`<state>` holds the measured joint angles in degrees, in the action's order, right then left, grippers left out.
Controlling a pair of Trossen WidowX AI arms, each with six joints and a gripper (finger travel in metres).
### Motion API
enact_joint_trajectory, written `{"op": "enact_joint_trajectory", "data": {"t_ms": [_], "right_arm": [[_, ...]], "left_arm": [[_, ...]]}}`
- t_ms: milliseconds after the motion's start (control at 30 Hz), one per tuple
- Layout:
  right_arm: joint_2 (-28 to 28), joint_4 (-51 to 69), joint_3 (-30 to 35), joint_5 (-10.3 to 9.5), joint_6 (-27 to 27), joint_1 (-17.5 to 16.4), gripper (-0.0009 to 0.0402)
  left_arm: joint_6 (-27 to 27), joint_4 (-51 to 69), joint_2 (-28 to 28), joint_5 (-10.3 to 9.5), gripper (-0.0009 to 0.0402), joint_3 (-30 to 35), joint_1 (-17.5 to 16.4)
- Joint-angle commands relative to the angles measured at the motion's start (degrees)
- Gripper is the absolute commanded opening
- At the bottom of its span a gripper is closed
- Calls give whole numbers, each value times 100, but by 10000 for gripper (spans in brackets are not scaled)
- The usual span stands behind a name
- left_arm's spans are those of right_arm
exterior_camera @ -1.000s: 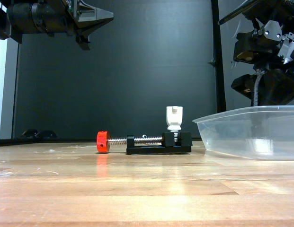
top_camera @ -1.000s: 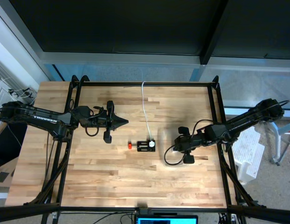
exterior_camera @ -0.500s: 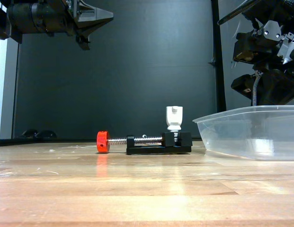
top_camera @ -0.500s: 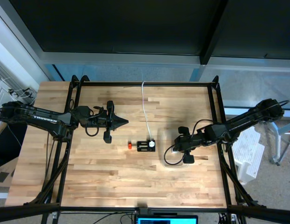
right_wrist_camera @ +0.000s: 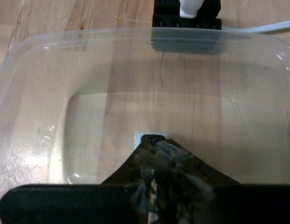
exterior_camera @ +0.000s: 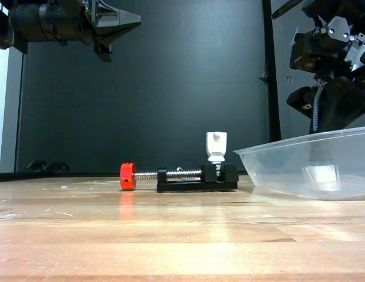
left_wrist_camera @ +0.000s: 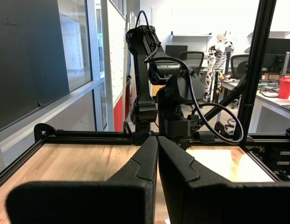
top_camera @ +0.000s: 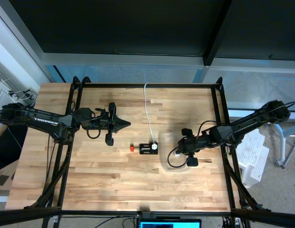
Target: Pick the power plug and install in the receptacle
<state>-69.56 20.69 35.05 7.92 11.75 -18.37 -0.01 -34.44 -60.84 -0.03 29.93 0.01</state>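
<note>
My right gripper (right_wrist_camera: 153, 145) reaches into the clear plastic tray (top_camera: 165, 165), shut on the power plug (right_wrist_camera: 153, 139). The plug is a tiny black body at the fingertips, and its thin wire runs back between the fingers. The receptacle (top_camera: 155, 146) is a small white socket standing upright in a black mini vise (exterior_camera: 197, 176), just beyond the tray's rim (right_wrist_camera: 190, 7). Its white cable (top_camera: 147, 109) runs to the table's far edge. My left gripper (top_camera: 127, 124) hangs high over the left of the table, fingers shut and holding nothing (left_wrist_camera: 156, 154).
The vise's red knob (exterior_camera: 128, 176) points left. A small white cube (exterior_camera: 320, 175) lies on the tray floor under the right fingertips. The tray (exterior_camera: 276, 170) sits tilted, its left rim close to the vise. A black frame (top_camera: 147, 86) borders the table.
The tray has shifted left toward the vise and now sits tilted. My right gripper has risen slightly. The left arm has not moved.
</note>
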Motion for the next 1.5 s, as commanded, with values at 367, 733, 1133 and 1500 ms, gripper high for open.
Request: {"op": "enact_joint_trajectory", "data": {"t_ms": [367,733,1133,1500], "right_arm": [[138,133,4,7,0,-2,0],[138,127,4,9,2,0,0],[157,175,39,2,0,-2,0],[184,1709,1305,2,-66,17,0]], "left_arm": [[0,-2,-2,0,0,2,0],[0,-2,-2,0,0,2,0],[0,-2,-2,0,0,2,-2],[0,-2,-2,0,0,2,0]]}}
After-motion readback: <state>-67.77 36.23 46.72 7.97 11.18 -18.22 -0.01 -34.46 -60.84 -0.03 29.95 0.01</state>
